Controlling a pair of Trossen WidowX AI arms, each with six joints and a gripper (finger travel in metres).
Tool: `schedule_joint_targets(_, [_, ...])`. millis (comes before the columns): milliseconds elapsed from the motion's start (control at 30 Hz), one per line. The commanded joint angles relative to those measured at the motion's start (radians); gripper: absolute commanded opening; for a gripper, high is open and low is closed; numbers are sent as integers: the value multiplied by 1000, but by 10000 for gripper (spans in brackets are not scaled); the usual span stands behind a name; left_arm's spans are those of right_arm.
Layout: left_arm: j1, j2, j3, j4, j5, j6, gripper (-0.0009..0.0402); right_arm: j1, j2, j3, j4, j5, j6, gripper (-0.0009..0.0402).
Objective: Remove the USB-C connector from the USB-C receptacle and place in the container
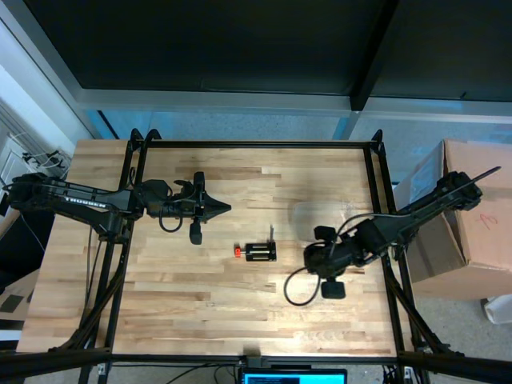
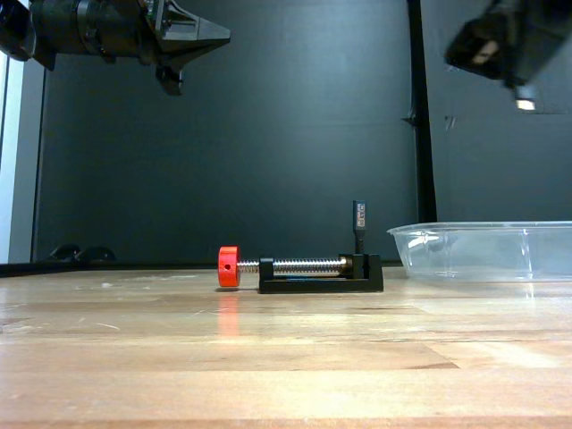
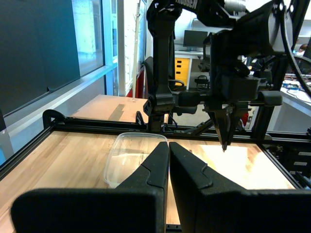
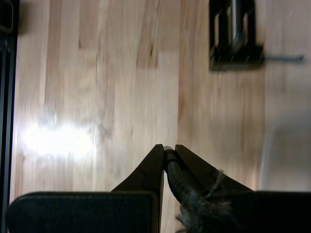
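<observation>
My right gripper [image 4: 168, 148] is shut on a black braided cord, the USB-C connector [image 4: 175, 177] lead; its plug end is hidden. In the high view the cord loops [image 1: 290, 294] below the right gripper [image 1: 309, 258], right of the clamp fixture [image 1: 261, 253] and clear of it. The fixture's receptacle piece [image 2: 359, 217] stands upright on the black base [image 2: 322, 279] with nothing plugged in. The clear container [image 2: 487, 251] sits right of the fixture. My left gripper [image 1: 225, 209] hovers high at the left, shut on nothing [image 3: 168, 147].
A red knob [image 2: 229, 266] ends the fixture's screw on its left side. A black frame [image 1: 256, 145] borders the wooden table. A cardboard box [image 1: 468, 216] stands off the table's right edge. The right arm [image 3: 232, 82] hangs beyond the container [image 3: 132, 158] in the left wrist view.
</observation>
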Motion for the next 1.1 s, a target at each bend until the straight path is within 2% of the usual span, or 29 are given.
schedule_joint_targets(33, [0,0,0,0,0,0,0,47,-21,-48,3,2,41,0])
schedule_joint_targets(267, [0,0,0,0,0,0,0,140,-28,-123,4,1,150,0])
schedule_joint_targets(500, [0,0,0,0,0,0,0,206,-27,-131,3,18,208,0])
schedule_joint_targets(900, [0,0,0,0,0,0,0,224,-21,-137,8,26,220,0])
schedule_joint_targets(1100, [0,0,0,0,0,0,0,225,-21,-216,96,24,246,0])
